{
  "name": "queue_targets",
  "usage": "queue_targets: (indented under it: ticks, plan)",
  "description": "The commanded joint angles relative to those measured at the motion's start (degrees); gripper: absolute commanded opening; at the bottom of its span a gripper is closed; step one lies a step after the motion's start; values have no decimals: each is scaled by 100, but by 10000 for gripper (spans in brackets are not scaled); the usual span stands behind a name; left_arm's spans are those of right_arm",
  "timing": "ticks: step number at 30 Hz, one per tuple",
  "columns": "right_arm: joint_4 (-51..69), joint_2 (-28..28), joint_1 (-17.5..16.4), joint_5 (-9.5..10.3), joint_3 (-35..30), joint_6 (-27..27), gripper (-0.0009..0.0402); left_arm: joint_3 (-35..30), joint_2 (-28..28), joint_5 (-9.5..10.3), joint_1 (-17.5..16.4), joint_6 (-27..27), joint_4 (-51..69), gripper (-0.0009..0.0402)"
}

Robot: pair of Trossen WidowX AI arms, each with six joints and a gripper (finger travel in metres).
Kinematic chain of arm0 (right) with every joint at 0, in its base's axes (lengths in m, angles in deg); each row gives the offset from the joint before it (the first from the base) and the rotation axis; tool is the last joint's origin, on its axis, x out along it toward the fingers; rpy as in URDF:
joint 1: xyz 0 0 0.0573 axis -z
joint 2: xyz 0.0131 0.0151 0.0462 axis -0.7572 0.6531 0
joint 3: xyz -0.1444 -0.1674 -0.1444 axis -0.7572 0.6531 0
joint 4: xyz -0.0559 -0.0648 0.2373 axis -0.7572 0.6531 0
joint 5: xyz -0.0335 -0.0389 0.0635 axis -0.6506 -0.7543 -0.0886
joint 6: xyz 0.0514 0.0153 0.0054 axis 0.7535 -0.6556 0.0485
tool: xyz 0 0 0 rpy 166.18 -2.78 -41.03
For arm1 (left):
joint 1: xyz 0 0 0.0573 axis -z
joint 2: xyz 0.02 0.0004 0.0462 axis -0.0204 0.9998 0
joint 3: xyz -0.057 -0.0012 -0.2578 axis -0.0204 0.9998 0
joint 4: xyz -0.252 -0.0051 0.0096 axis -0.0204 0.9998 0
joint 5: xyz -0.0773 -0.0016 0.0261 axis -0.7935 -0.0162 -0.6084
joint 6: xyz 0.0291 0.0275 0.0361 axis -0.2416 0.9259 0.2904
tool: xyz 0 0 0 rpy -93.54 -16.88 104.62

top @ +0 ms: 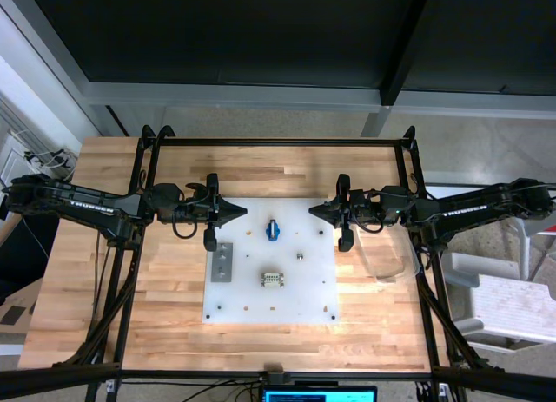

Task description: Remove the HAN10-E connector and place it in the container

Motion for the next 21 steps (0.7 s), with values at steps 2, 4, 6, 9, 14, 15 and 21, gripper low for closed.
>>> queue_targets:
  ticks: [2,4,6,9,14,15,21]
  plan:
    - [0,0,-2,-2,-2,0,0,-2,2,-2,0,0,-2,0]
    - [0,0,-2,-2,-2,-2,0,-2,2,-2,2,0,-2,0]
    - [0,0,-2,-2,-2,-2,0,-2,2,-2,0,0,-2,0]
    - [0,0,-2,-2,-2,0,0,-2,4,0,0,0,-2,0]
    - [0,0,-2,0,-2,0,0,-2,2,-2,0,0,-2,0]
    - [-2,0,-2,2,-2,2,0,-2,2,-2,2,0,-2,0]
    - [232,0,-4,48,-181,61,0,-2,4,-2,2,0,-2,0]
